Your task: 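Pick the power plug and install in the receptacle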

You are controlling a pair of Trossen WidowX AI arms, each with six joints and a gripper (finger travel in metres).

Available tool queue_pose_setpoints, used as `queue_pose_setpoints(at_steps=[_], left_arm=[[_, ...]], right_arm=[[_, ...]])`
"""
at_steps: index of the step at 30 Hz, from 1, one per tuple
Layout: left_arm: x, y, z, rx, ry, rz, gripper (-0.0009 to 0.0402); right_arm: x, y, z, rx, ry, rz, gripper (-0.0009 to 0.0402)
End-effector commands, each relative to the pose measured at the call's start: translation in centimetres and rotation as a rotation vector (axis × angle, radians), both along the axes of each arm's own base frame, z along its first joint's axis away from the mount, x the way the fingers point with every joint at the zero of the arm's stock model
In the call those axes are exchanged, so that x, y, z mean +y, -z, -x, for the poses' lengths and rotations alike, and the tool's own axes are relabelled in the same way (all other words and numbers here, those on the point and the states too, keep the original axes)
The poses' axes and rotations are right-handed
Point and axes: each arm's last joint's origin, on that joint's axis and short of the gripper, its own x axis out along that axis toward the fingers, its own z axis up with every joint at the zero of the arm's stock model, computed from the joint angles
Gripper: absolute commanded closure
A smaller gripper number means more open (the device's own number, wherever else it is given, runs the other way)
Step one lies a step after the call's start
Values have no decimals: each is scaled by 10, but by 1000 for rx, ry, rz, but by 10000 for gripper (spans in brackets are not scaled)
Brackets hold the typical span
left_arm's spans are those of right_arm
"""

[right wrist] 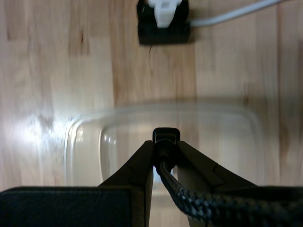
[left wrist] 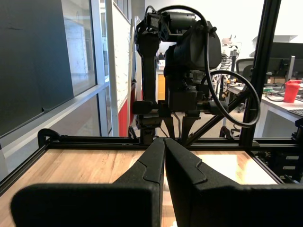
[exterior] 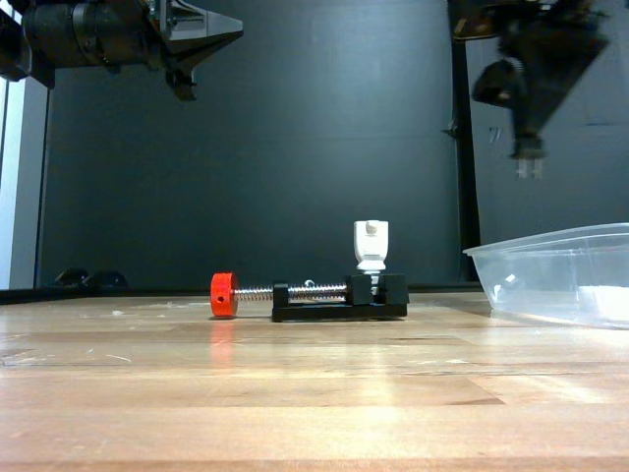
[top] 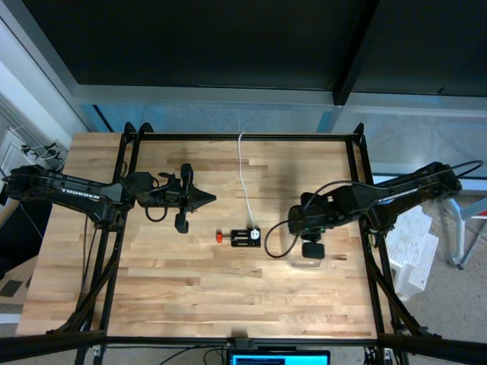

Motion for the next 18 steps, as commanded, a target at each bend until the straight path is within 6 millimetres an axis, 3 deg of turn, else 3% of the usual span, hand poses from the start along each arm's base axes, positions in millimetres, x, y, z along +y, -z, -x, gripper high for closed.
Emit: queue_pose_setpoints(at_steps=[1, 18], left_arm=[[0, 0, 0, 0, 0, 0, 393], [0, 0, 0, 0, 0, 0, 393]], right_arm=[[1, 1, -15, 10, -11, 10, 393], [-3, 7, -83, -3, -5, 15, 393]])
